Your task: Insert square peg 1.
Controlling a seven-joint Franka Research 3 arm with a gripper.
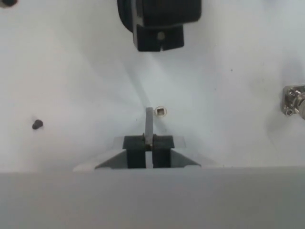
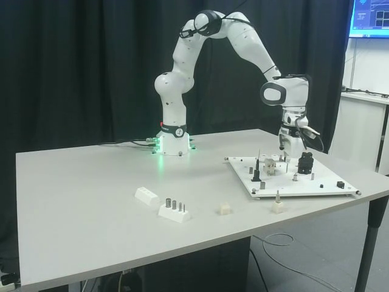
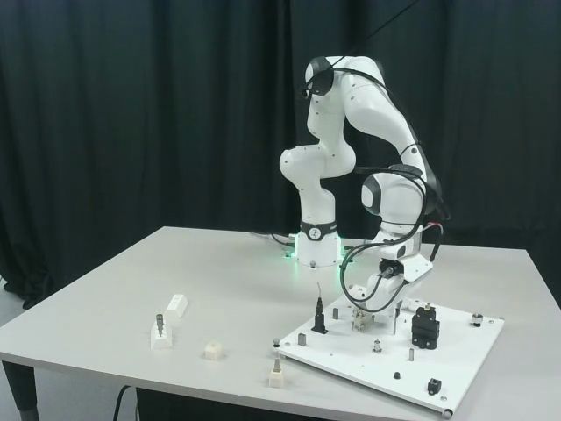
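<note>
Wrist view: your gripper point(image 1: 148, 144) has its fingers pinching the peg point(image 1: 149, 121), a thin grey bar sticking out straight past the fingertips. The peg's long axis runs along the gripper's approach line, pointing at the white board point(image 1: 71, 71). The square hole point(image 1: 161, 112) sits just beside the peg tip, slightly off to one side of it, not under it. That sideways offset is the relation your next move turns on. A black block point(image 1: 159, 24) stands on the board further beyond the hole, well apart from the peg.

First room view: the gripper point(image 2: 285, 145) hangs over the board point(image 2: 328, 185), which lies on the grey table point(image 2: 91, 188). The peg is too small to tell here. The black block point(image 2: 305, 164) sits just beside the gripper, on the side away from the arm base.

Second room view: the gripper point(image 3: 377, 303) points down, close above the board point(image 3: 456, 351), with the black block point(image 3: 425, 329) just beside it. You can't tell from here whether the peg tip touches the board.

Judgement: you're likely in the align step; shift the peg tip sideways onto the hole, keep the peg upright, then press down. If you push with the offset left in, the peg may jam on the hole edge.
</note>
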